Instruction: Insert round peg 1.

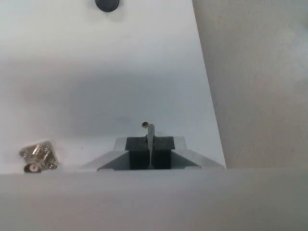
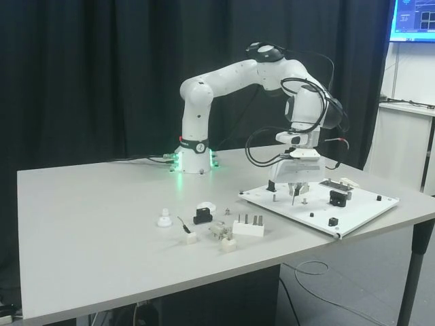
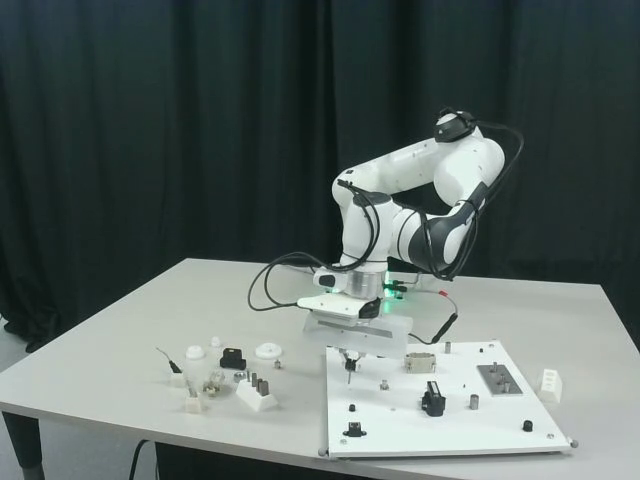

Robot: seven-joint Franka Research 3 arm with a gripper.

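The grey counter (image 2: pixel 88 224) carries everything, and my white arm (image 3: pixel 400 200) reaches from its base over the white assembly board (image 3: pixel 440 420) that lies on the counter's near corner. On the bare counter beside the board sits a scatter of loose parts, among them a white block holding grey pegs (image 2: pixel 248 227).

My gripper (image 1: pixel 150 153) hangs low over the board's edge nearest those loose parts. In the wrist view my fingers (image 1: pixel 137 153) are closed on round peg 1 (image 1: pixel 150 137), a thin grey pin that stands out below them, roughly upright and pointing at the board. Just past its tip I see a small dark hole (image 1: pixel 145 125) in the board; I judge that to be the target, though I cannot be sure. A small metal connector (image 1: pixel 38 158) is mounted nearby, and a black stud (image 1: pixel 107 4) farther off.

So the pickup looks done and the peg is carried to the board. What is left is the last alignment over the hole, the push down, and letting go. The tip seems not yet seated.
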